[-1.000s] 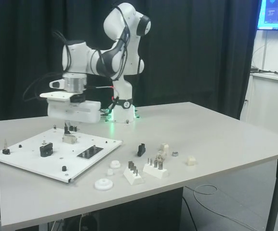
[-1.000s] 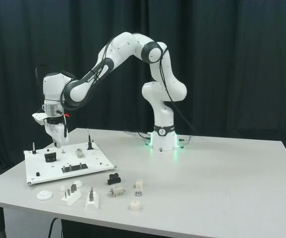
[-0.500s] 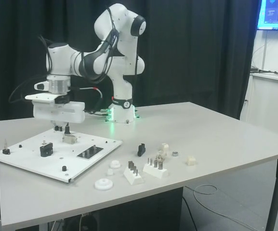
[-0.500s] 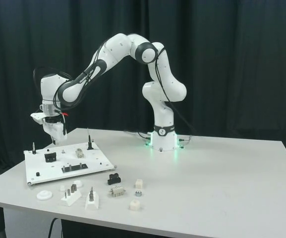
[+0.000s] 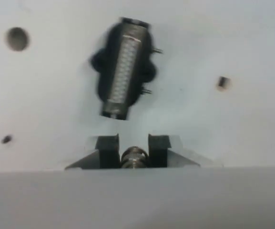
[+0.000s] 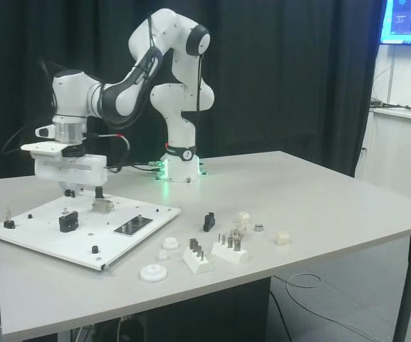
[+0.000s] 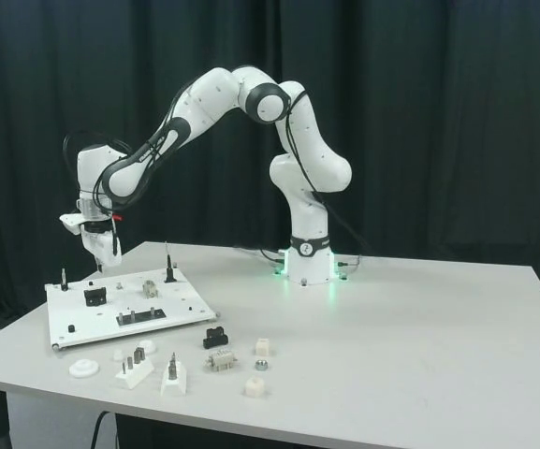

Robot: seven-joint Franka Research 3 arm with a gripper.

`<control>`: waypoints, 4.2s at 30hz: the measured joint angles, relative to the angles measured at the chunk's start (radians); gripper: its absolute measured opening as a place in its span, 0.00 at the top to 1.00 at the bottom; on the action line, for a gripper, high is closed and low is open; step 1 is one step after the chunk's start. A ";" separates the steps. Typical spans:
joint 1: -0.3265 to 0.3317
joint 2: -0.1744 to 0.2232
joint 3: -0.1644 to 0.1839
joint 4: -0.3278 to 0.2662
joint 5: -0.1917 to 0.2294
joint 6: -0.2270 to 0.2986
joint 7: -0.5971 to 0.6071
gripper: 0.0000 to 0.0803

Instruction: Insert BNC.

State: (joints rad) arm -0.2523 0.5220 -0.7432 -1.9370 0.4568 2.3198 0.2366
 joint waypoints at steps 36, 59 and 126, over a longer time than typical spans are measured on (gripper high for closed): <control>-0.083 0.010 -0.007 -0.116 0.097 0.068 0.117 0.84; -0.064 0.010 -0.007 -0.176 0.099 0.167 0.116 0.84; -0.071 0.044 0.019 -0.172 0.188 0.229 0.104 0.84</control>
State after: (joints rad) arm -0.3236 0.5659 -0.7244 -2.1089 0.6443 2.5484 0.3403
